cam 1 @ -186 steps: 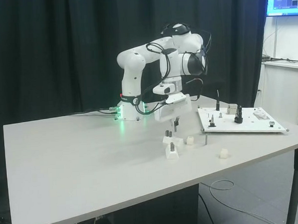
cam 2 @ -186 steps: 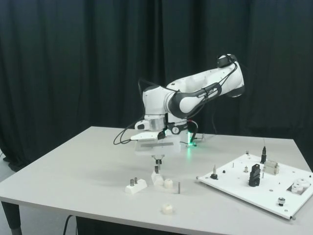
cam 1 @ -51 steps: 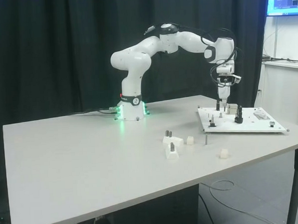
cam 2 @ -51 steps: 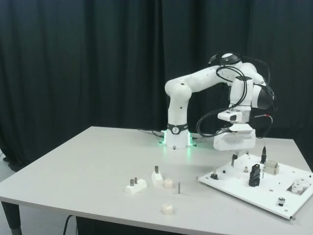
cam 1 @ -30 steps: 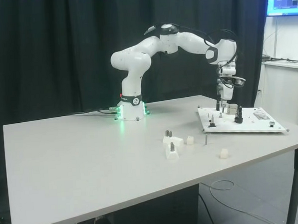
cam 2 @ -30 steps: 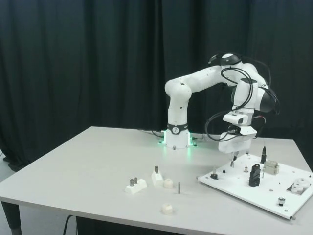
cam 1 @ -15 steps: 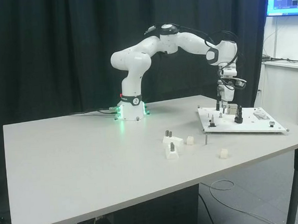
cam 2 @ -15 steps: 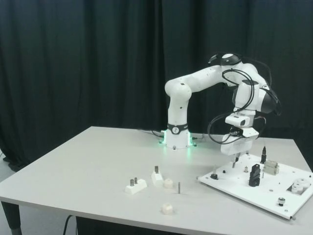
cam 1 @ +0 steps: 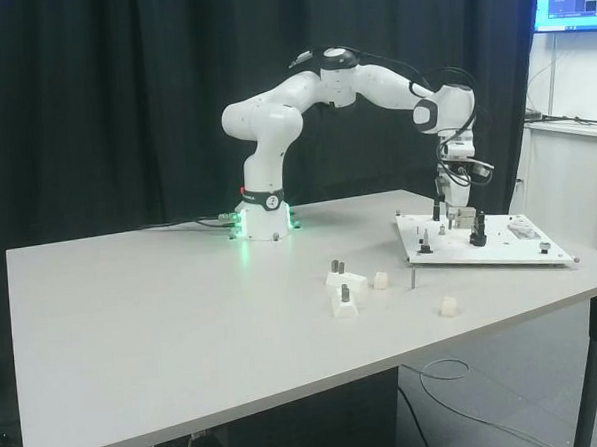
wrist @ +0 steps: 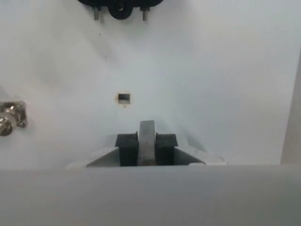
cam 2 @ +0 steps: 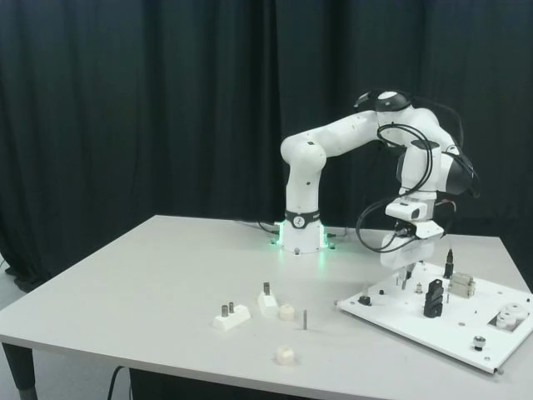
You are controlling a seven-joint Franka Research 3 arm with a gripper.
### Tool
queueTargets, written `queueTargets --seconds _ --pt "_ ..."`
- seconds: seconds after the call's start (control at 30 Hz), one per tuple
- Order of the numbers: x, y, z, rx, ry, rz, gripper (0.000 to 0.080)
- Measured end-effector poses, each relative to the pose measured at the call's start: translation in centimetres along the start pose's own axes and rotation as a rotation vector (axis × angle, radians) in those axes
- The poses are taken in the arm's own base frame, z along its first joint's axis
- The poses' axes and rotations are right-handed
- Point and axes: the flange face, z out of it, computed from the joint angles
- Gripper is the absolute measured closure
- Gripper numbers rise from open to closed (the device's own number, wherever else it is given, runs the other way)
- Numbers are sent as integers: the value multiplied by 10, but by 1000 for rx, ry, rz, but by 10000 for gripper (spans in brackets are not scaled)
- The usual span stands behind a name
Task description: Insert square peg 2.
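The peg [wrist: 146, 141] is clamped upright between the black pads of the hand [wrist: 146, 149], hanging just above the white board [wrist: 211, 84] and near a small square hole [wrist: 123, 97] in it. The board lies on the table [cam 1: 162, 301], well apart from the white blocks [cam 2: 231, 316] nearer the middle.

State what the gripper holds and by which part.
The gripper holds a grey square peg between its black fingers, clamped on its upper end; the lower end juts free.

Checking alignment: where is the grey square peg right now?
The grey square peg is clamped in the gripper, above the white board, short of its small square hole.
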Motion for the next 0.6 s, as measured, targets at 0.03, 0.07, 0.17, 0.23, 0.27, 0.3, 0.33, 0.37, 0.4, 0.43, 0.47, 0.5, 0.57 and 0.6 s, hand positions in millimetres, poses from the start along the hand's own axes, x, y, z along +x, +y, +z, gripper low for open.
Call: queueTargets --seconds 0.03,0.07,0.17,0.23,0.27,0.3,0.33,0.37,0.4,0.43,0.47,0.5,0.57,0.6 --pt "0 -1 1 1 0 0 728" --pt "0 -1 2 2 0 -1 728" --pt "-1 -3 5 5 2 -2 728" --pt "-2 -5 7 7 3 -4 728" --pt "-2 -5 8 7 3 -5 728" --pt "-2 -6 9 7 2 -6 728" --pt "-3 -6 10 6 2 -7 728" --pt "-3 -7 11 6 2 -7 728" --pt "-3 -7 12 5 2 -8 728" --pt "-3 -8 12 4 2 -9 728" --pt "-4 -8 13 3 3 -10 728" --pt "-4 -8 14 2 3 -11 728" --pt "-5 -8 16 0 2 -11 728" --pt "-5 -9 17 0 2 -12 728"
